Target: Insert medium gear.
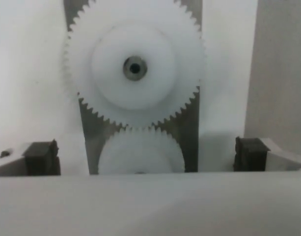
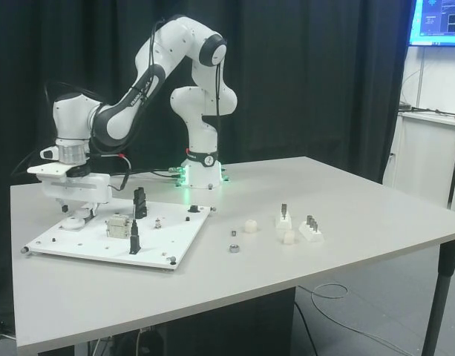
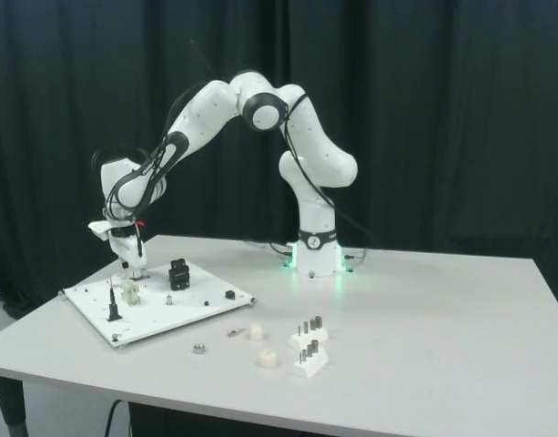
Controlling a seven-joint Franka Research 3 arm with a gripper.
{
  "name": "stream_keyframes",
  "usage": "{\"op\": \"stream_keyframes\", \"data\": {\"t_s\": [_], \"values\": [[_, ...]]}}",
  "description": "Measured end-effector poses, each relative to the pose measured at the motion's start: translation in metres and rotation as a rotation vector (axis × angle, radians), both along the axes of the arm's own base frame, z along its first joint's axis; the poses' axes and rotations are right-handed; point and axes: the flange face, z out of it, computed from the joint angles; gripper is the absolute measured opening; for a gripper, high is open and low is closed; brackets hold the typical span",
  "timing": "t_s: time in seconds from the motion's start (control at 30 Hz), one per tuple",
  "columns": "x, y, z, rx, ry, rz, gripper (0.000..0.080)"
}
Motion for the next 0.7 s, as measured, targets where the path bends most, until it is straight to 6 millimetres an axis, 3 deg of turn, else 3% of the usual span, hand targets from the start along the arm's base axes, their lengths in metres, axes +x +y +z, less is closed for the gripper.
{"op": "stream_keyframes", "data": {"t_s": [0.4,0.7], "values": [[-0.016,-0.009,0.023,0.006,0.014,0.002,0.0799],[-0.029,-0.015,0.029,0.0,0.017,0.003,0.08]]}}
